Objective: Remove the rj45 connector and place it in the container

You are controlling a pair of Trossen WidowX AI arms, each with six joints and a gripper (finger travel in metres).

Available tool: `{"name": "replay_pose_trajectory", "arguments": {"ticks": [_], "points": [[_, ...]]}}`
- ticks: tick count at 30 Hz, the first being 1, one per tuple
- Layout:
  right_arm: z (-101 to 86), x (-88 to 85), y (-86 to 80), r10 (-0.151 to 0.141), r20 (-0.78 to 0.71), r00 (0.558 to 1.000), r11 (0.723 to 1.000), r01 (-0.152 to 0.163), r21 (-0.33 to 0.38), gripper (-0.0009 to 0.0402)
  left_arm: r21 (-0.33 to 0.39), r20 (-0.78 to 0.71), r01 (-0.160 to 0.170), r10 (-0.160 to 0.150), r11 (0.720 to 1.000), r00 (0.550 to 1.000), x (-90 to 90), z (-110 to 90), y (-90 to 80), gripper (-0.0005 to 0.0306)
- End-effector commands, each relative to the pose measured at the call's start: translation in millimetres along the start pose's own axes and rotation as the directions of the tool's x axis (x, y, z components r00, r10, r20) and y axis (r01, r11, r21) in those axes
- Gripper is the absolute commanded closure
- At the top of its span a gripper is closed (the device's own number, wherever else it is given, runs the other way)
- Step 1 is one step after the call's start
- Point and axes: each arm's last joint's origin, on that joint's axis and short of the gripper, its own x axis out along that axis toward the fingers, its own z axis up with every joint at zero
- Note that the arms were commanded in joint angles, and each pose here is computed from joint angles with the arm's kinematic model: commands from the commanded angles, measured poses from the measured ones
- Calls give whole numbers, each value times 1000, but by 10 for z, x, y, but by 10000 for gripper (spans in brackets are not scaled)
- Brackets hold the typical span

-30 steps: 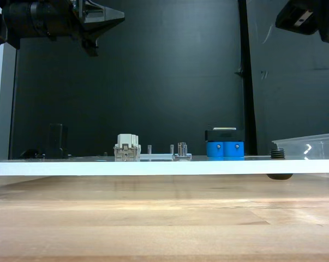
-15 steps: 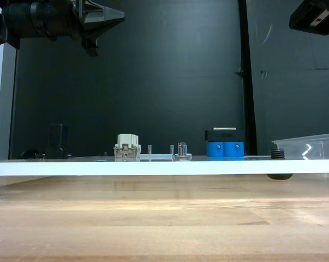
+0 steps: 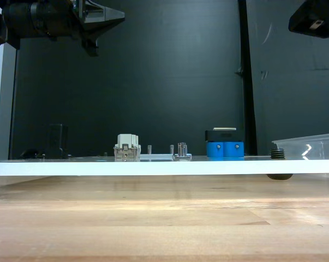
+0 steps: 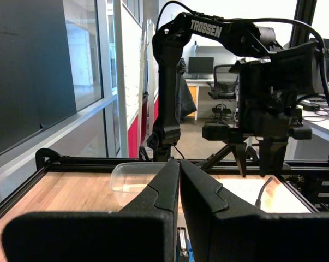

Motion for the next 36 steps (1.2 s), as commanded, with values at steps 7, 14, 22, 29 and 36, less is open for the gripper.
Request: {"name": "replay_pose_trajectory", "arguments": {"ticks": [7, 14, 22, 29, 36], "points": [[38, 164, 66, -29, -10, 1000, 999, 29, -18, 210, 0, 1, 0, 0, 1000, 1000, 0, 2, 1, 300], [63, 281, 106, -43, -17, 999, 999, 43, -28, 210, 0, 0, 0, 0, 1000, 1000, 0, 1, 1, 300], [88, 413, 147, -54, -29, 998, 998, 53, -29, 210, 0, 0, 0, 0, 1000, 1000, 0, 1, 1, 300], [91, 495, 161, -58, -30, 998, 998, 58, -29, 210, 0, 0, 0, 0, 1000, 1000, 0, 1, 1, 300], [64, 539, 147, -67, -34, 997, 997, 66, -30, 222, 0, 0, 0, 0, 1000, 1000, 1, 0, 1, 300]]}}
